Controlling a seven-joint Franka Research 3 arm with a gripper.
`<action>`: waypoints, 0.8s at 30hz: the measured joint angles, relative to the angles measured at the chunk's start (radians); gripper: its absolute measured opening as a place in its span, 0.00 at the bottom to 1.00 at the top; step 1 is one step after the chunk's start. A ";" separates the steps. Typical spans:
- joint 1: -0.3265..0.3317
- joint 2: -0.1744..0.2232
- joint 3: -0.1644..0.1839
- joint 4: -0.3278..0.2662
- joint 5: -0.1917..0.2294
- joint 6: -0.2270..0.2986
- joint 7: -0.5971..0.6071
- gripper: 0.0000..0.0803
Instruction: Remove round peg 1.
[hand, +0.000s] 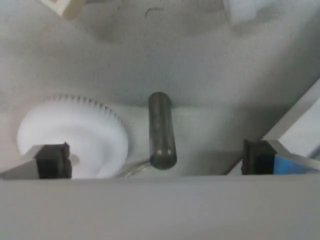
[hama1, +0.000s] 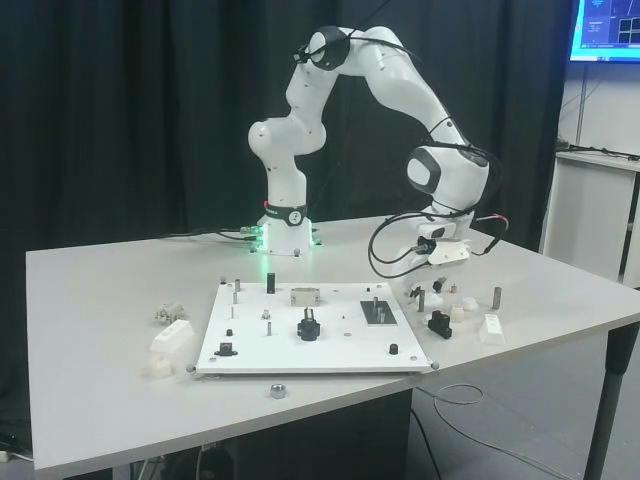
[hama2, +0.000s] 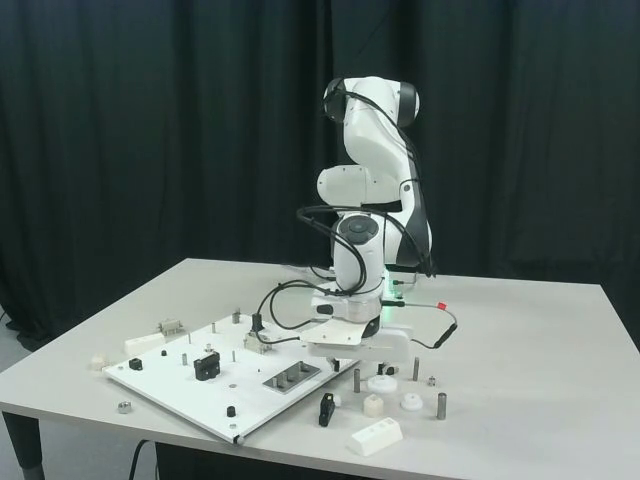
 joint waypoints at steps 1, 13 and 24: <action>-0.001 0.000 0.000 0.007 0.000 -0.012 0.000 0.89; -0.009 -0.001 0.000 0.070 -0.011 -0.099 0.000 0.99; -0.010 -0.003 -0.001 0.081 -0.015 -0.102 0.001 1.00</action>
